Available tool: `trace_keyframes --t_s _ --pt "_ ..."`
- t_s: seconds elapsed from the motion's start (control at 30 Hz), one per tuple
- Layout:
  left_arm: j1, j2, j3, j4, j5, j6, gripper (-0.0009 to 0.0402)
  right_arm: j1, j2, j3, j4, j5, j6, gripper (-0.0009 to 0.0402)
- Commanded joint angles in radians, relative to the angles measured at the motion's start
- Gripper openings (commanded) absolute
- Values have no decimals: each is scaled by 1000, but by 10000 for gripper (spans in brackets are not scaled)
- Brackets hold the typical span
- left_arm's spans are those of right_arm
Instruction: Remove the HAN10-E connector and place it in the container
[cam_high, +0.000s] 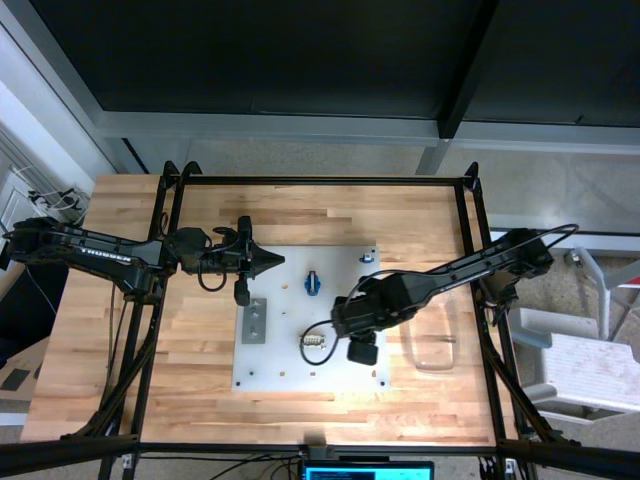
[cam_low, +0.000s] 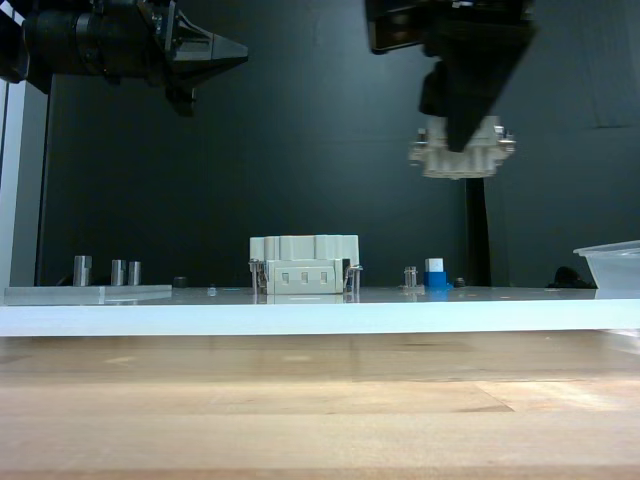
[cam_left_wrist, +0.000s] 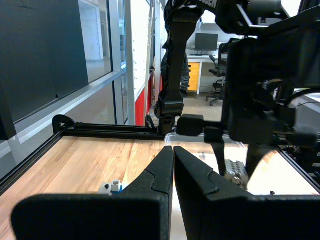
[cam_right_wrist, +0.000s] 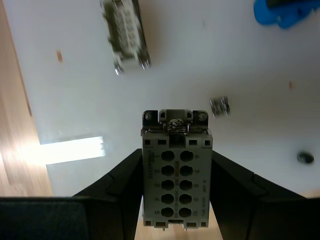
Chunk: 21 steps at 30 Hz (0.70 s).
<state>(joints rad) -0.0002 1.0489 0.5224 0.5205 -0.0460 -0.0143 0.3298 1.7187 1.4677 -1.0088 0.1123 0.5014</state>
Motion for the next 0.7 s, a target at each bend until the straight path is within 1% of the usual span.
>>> trace_keyframes --t_s 0.03,0.37,0.57,0.7 --pt "0 0 0 0 0 0 0 7 -56 -61 2 0 5 47" --pt "0 0 0 0 0 0 0 31 -220 -249 6 0 21 47" --pt "0 0 0 0 0 0 0 51 -320 -360 5 0 50 48" --pt "0 0 0 0 0 0 0 66 -386 -432 5 0 87 47"
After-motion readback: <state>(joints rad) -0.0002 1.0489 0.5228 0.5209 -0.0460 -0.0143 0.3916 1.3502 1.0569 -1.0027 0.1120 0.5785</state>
